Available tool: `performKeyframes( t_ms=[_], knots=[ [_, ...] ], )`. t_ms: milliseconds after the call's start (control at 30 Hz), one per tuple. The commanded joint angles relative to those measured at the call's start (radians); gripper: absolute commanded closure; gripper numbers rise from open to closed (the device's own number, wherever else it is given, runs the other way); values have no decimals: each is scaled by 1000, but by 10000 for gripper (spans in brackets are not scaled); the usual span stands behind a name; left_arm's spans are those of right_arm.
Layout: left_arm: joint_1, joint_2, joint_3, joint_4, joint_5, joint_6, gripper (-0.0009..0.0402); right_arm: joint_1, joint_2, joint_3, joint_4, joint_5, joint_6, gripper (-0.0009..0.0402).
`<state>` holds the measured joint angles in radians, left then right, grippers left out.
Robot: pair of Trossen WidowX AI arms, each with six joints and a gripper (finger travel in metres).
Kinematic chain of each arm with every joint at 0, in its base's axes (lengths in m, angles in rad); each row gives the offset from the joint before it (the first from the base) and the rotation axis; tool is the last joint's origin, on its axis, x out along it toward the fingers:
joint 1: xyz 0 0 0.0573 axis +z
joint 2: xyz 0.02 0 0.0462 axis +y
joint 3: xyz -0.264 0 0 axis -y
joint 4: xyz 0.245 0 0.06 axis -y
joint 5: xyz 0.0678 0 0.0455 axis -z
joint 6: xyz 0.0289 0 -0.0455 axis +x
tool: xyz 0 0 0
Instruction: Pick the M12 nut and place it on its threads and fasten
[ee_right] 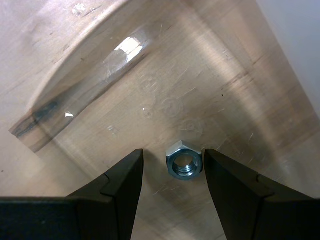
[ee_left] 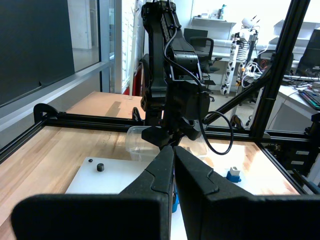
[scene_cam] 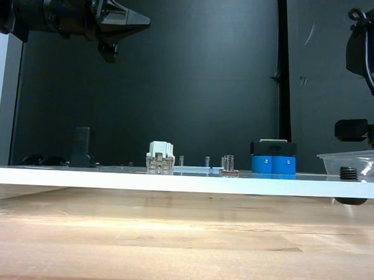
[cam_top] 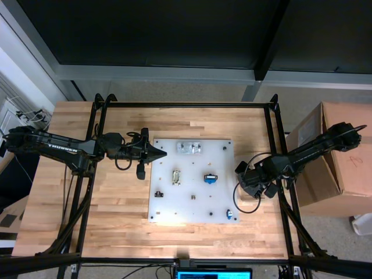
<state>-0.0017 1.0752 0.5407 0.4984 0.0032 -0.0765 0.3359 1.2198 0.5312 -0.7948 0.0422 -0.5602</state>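
Note:
The silver M12 nut (ee_right: pixel 184 165) lies flat and free on the floor of the clear tray (ee_right: pixel 90 85). My right gripper (ee_right: pixel 172 153) hangs just over it, open, with one finger on each side of the nut and neither touching it. In the high view the right gripper (cam_top: pixel 251 185) sits over the tray (cam_top: pixel 251 203) off the board's right edge. The black ribbed stud (scene_cam: pixel 349 174) stands bare. My left gripper (cam_top: pixel 159 154) hovers high at the board's left edge, shut and holding nothing, its fingers (ee_left: pixel 162 175) pressed together.
The white board (cam_top: pixel 174 200) carries a blue block (cam_top: pixel 210 178), a white connector (cam_top: pixel 175 177) and a silver fixture (cam_top: pixel 190 149). A cardboard box (cam_top: pixel 334 154) stands at the right, beyond the black frame rail (cam_top: pixel 279 151).

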Motion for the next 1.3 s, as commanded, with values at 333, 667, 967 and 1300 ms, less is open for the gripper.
performKeyframes(
  t_ms=[333,667,967,1300],
  knots=[
    [0,0,0,0,0,0,393,0,0,0,3,1,1,341],
    [0,0,0,0,0,0,393,1,-1,61,-61,1,6,391],
    [0,0,0,0,0,0,393,39,18,285,-222,0,5,381],
    [0,0,0,0,0,0,393,92,254,584,-314,-1,6,381]
  ],
)
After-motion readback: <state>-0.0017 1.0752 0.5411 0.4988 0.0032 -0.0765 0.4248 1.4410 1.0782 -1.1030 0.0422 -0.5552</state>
